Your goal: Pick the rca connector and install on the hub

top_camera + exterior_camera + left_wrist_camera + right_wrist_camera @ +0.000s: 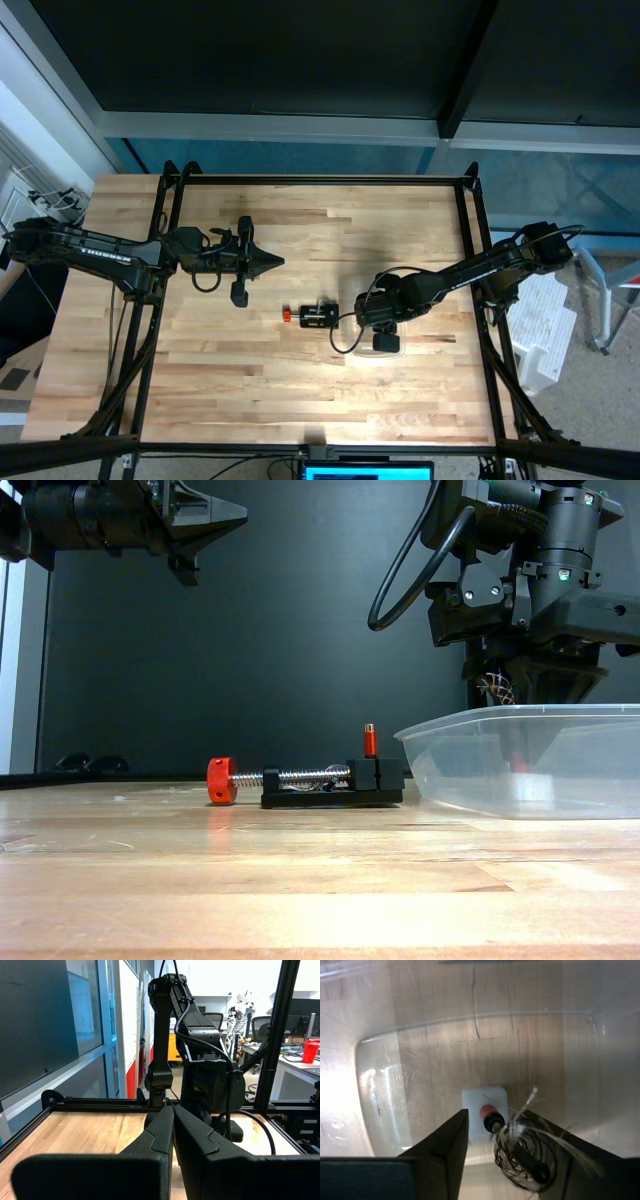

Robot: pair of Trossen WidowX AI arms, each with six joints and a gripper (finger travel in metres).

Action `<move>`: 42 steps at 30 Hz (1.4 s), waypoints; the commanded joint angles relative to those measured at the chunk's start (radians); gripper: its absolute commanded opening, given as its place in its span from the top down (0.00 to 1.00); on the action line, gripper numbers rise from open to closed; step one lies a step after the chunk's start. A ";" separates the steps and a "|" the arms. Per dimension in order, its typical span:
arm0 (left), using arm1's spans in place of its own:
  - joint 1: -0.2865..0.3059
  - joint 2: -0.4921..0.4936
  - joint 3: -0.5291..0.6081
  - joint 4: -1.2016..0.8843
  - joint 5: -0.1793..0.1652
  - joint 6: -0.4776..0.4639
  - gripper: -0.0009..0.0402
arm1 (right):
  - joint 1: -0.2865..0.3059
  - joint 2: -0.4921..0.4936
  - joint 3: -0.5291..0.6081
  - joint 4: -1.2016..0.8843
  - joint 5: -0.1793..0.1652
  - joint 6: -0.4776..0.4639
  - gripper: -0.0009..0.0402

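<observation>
Clear tray [520, 716] surrounds the right gripper [499, 1115], its jaws apart astride the connector [514, 1144].
High up, the left gripper [173, 1110] hangs pinched closed; the hub [330, 781] sits just beside the tray.

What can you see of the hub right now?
The hub is a small black block lying flat on the wooden table, beside the clear tray. A silvery screw ends in a red knob; a red post stands upright on it. Untouched: left gripper, shut, hangs high at left; right gripper, open, is in the tray.
</observation>
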 commanded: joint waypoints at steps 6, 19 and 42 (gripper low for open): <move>0.000 0.000 0.000 0.000 0.000 0.000 0.98 | 0.000 -0.001 0.000 0.002 0.000 0.001 0.85; 0.000 0.000 0.000 0.000 0.000 0.000 0.98 | 0.000 -0.003 0.002 0.002 -0.026 0.000 0.98; 0.000 0.000 0.000 0.000 0.000 0.000 0.98 | -0.010 -0.083 0.167 -0.207 -0.018 0.000 0.98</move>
